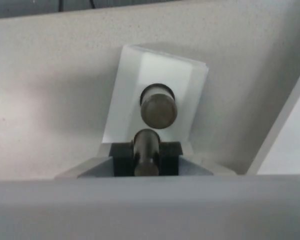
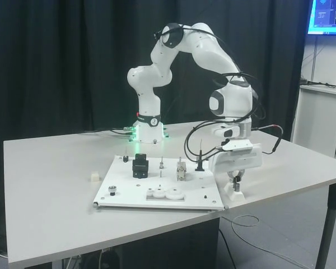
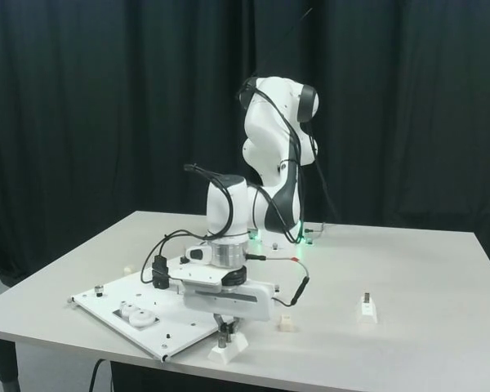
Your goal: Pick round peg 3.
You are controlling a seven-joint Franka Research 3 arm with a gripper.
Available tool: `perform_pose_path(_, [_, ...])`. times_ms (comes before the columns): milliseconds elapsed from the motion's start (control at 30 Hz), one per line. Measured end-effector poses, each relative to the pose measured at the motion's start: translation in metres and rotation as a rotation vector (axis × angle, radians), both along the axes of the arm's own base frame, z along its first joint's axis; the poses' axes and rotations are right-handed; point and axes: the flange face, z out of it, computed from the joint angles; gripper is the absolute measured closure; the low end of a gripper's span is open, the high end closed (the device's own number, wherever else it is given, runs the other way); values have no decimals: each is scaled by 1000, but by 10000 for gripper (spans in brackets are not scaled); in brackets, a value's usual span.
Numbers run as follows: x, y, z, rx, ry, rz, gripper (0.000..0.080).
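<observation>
Peg (image 1: 158, 111) upright in white holder (image 1: 135, 95), directly under my claw (image 1: 146, 150); fingers pinching peg top; holder on table (image 2: 50, 168), right of board (image 2: 134, 190).

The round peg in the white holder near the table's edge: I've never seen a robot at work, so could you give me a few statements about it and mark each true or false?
1. The round peg stands in a small white holder on the grey table. True.
2. The gripper hangs directly above that holder. True.
3. The holder sits on the white board. False: it stands on the table beside the board.
4. The peg has been lifted clear of its holder. False: it is in the holder.
5. The arm is black. False: it is white.
</observation>
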Motion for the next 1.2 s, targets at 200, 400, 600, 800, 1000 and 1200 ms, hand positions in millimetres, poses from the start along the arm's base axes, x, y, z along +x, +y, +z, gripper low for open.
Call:
perform_pose_path(200, [7,-1,15,9,21,0,700])
perform_pose_path(400, [13,-2,29,15,50,1,701])
perform_pose_path(600, [16,-4,39,16,74,-4,701])
perform_pose_path(800, [17,-6,44,16,87,-14,701])
perform_pose_path(1000, [17,-8,45,15,94,-23,701])
perform_pose_path(1200, [17,-9,45,15,100,-29,701])
